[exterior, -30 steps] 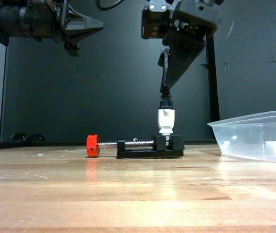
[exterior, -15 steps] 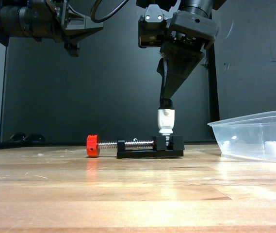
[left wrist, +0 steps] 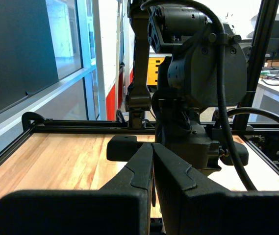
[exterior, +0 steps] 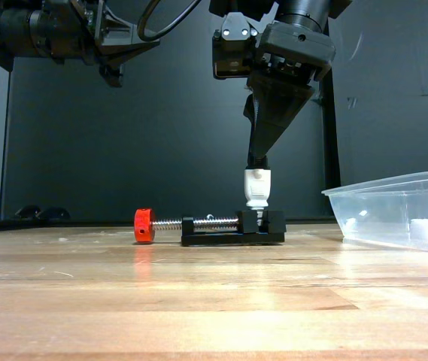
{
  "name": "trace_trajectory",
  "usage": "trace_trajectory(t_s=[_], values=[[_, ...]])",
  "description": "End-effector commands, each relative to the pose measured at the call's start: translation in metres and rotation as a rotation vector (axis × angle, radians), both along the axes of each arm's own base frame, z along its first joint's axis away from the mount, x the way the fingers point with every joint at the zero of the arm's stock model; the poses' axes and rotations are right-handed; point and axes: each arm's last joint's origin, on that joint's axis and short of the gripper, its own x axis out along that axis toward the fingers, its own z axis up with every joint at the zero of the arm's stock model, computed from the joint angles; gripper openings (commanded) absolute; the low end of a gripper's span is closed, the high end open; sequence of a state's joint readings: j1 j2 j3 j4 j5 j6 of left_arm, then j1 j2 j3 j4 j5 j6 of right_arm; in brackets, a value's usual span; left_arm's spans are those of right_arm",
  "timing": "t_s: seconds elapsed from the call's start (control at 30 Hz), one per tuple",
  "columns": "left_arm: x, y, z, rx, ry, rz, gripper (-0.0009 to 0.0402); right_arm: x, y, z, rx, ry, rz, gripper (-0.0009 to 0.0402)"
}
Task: Remove the power plug from the receptacle and place in the container
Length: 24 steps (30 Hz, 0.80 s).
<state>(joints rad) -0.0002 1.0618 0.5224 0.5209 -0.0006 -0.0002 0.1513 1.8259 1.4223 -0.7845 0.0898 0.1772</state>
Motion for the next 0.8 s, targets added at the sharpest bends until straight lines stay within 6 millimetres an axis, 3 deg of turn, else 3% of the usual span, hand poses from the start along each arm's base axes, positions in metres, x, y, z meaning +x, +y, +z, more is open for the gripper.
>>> trace_trajectory(t_s=[0.03, 0.73, 0.8], values=[[0.0001, 0.0, 0.0001, 0.0, 0.0, 0.0, 0.0, -0.0001, 0.0, 0.0001, 0.0, -0.001, 0.001, 0.0199], [0.0001, 0.0, 0.0001, 0.0, 0.0, 0.0, 0.0, 0.0002, 0.0002, 0.0002, 0.001, -0.004, 0.002, 0.0002], [0.0001, 0.0, 0.0001, 0.0, 0.0, 0.0, 0.0, 0.0002, 0.0002, 0.0002, 0.001, -0.004, 0.002, 0.0001]])
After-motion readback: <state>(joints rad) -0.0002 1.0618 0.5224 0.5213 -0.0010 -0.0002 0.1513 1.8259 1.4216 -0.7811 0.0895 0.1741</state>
